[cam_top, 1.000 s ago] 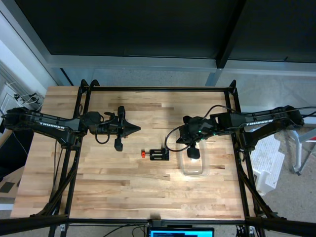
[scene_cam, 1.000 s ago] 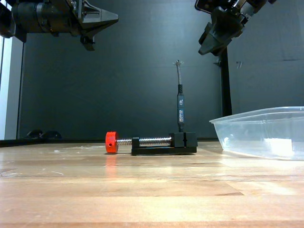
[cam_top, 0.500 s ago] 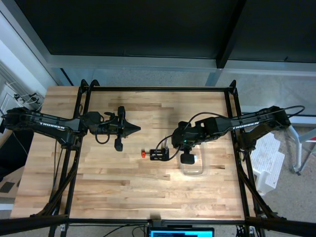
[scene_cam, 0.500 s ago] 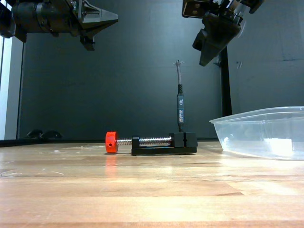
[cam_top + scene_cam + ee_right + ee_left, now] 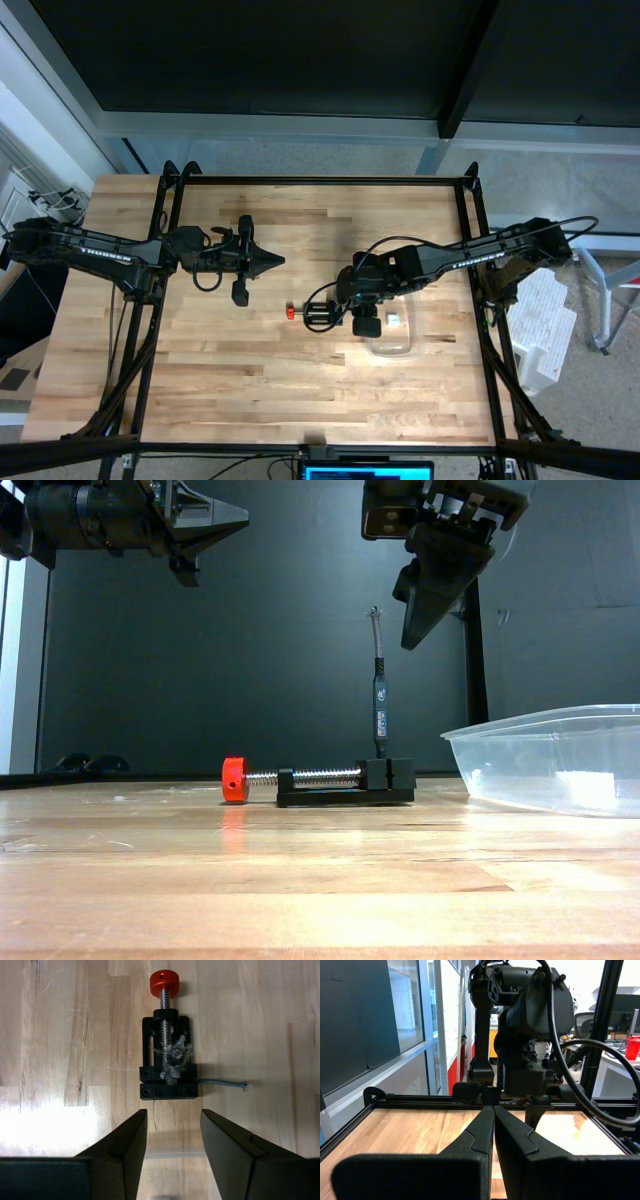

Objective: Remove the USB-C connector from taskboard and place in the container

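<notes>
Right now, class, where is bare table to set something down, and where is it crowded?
Free: the table's near strip, and the wood left of the taskboard, beneath the high-hanging left gripper. Crowded: taskboard, USB-C connector and container, with the right gripper open above them.

Pale wooden tabletop (image 5: 250,380) made of long glued strips, edged on its far side and both flanks by a black metal frame (image 5: 320,181). A small white square piece (image 5: 394,320) lies right of centre. A lit screen (image 5: 368,470) peeks in at the near edge. Grey floor (image 5: 300,155) beyond, and a white stack (image 5: 545,320) off the right side.
</notes>
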